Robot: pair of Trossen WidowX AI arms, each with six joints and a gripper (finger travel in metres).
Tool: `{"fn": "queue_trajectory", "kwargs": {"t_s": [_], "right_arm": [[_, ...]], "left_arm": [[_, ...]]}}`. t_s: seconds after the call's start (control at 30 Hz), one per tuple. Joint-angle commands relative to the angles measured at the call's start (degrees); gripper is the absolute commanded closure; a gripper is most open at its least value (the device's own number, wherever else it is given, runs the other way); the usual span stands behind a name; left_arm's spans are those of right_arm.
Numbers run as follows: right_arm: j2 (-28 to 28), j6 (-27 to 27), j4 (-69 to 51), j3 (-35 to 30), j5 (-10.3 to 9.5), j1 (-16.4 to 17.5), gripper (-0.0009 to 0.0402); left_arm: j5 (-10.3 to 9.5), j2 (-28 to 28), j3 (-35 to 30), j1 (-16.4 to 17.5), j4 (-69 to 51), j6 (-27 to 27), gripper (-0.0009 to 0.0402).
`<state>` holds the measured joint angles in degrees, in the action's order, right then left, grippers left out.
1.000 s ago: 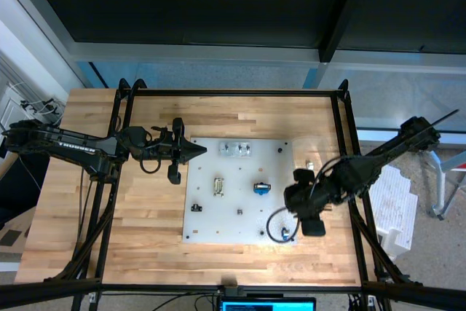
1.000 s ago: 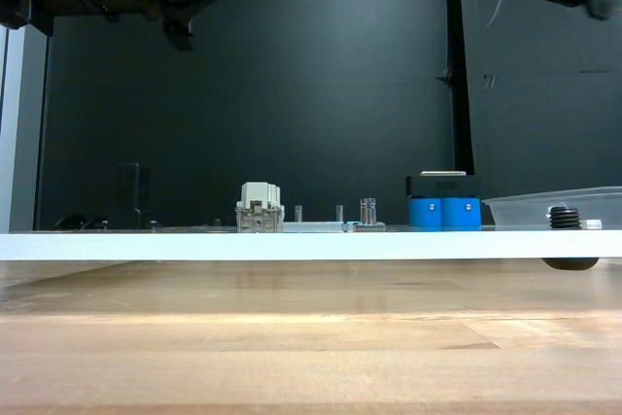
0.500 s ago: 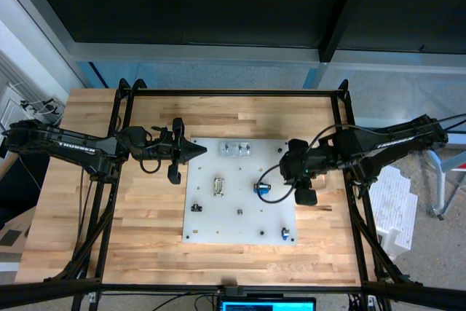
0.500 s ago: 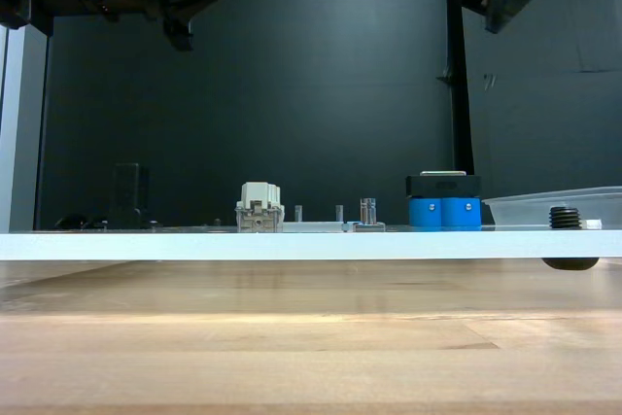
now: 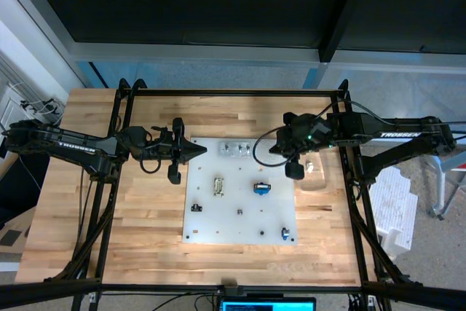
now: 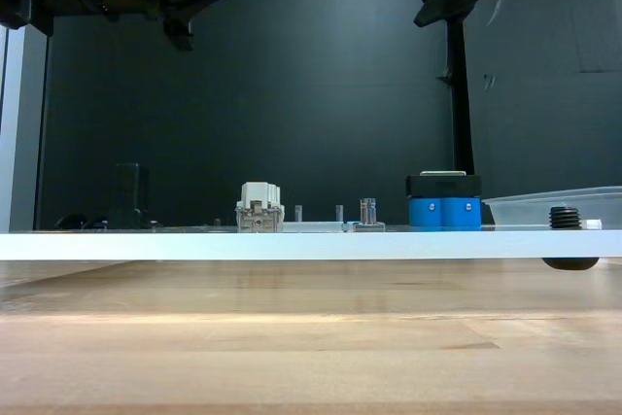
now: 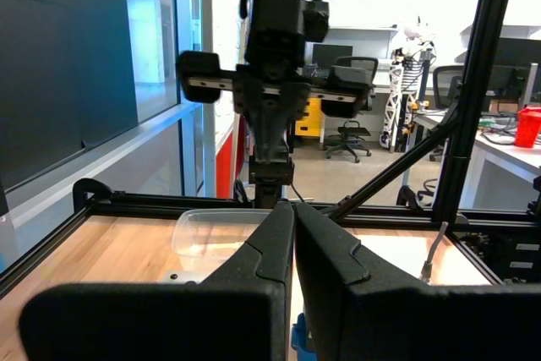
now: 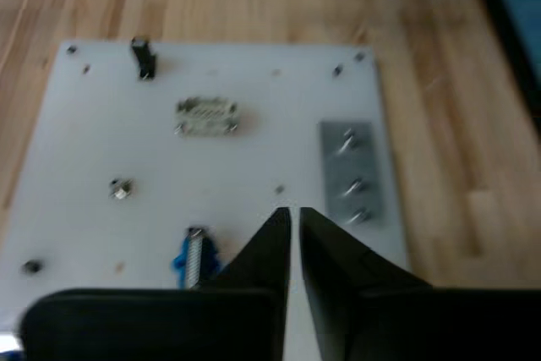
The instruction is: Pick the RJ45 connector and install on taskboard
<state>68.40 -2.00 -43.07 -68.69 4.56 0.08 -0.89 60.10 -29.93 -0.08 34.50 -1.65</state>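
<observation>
Two arms hover: the left gripper at the white board's upper-left edge, the right gripper at its upper right, both pairs of fingers together. One blue jack sits lower right. The connector's place cannot be told.

Two grippers are in view: the left gripper and the right gripper. There is one white board and one clear tray.

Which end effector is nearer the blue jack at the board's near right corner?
Right. The right end effector hangs above the board's far right corner, on the blue jack's side; the left end effector hangs at the far left corner, diagonally opposite.
</observation>
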Motion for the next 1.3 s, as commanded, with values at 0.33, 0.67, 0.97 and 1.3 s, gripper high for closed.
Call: {"fn": "queue_trajectory", "kwargs": {"t_s": [0.33, 0.67, 0.97, 1.3], "right_arm": [[-4.3, -2.0, 21.0, 9.7, -7.26, -5.2, 0.0393], [-8.4, -1.4, 40.6, 20.2, -7.3, -5.4, 0.0393], [-9.3, 1.2, 51.8, 24.5, -7.85, -5.3, 0.0393], [-11.6, 3.9, 60.7, 30.6, -7.82, -5.1, 0.0393]], "left_arm": [[0.0, 0.0, 0.0, 0.0, 0.0, 0.0, 0.0393], [0.0, 0.0, 0.0, 0.0, 0.0, 0.0, 0.0393], [0.0, 0.0, 0.0, 0.0, 0.0, 0.0, 0.0393], [0.0, 0.0, 0.0, 0.0, 0.0, 0.0, 0.0393]]}}
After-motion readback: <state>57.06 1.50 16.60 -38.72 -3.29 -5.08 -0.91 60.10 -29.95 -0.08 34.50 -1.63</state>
